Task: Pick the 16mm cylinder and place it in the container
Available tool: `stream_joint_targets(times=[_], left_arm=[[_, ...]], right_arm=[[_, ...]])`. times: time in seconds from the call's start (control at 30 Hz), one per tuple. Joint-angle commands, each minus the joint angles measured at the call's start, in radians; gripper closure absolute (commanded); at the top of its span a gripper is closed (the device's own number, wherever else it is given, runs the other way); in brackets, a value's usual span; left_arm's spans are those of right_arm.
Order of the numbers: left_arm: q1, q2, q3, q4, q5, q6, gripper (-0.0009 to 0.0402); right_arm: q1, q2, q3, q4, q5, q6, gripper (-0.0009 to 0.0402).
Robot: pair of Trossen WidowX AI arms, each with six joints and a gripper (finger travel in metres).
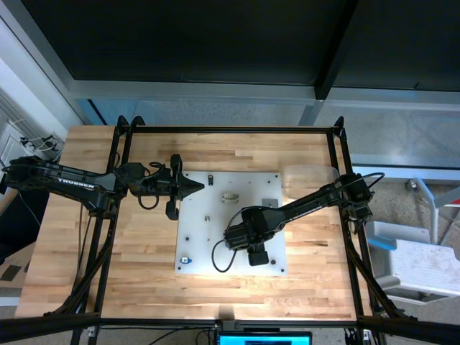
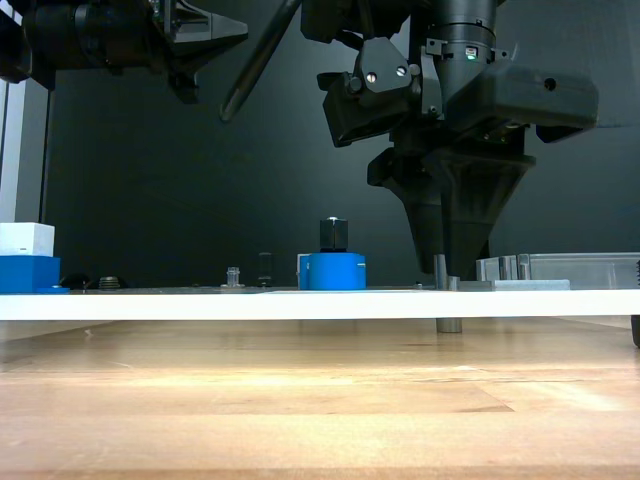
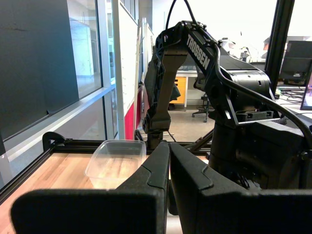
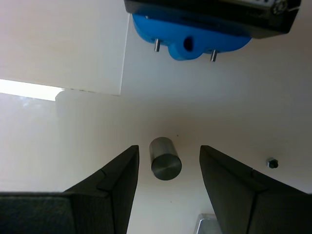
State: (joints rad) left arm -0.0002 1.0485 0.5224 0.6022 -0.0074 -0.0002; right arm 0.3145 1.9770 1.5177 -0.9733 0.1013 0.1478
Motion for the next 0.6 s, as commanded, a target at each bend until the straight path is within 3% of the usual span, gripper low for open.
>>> stream_joint_targets(times=[0.03, 0.37, 0.6], left_arm=[[0.0, 0.0, 0.0, 0.0, 0.0, 0.0, 0.0393], [0.0, 0.0, 0.0, 0.0, 0.0, 0.0, 0.0393], [0.0, 0.0, 0.0, 0.0, 0.0, 0.0, 0.0393]], right_arm=[[0.0, 0.0, -0.01, 0.007, 0.001, 0.0, 0.0222], [-0.002, -0.001, -0.013, 0.016, 0.001, 0.0, 0.0223], [-0.003, -0.001, -0.014, 0.014, -0.006, -0.008, 0.0254]])
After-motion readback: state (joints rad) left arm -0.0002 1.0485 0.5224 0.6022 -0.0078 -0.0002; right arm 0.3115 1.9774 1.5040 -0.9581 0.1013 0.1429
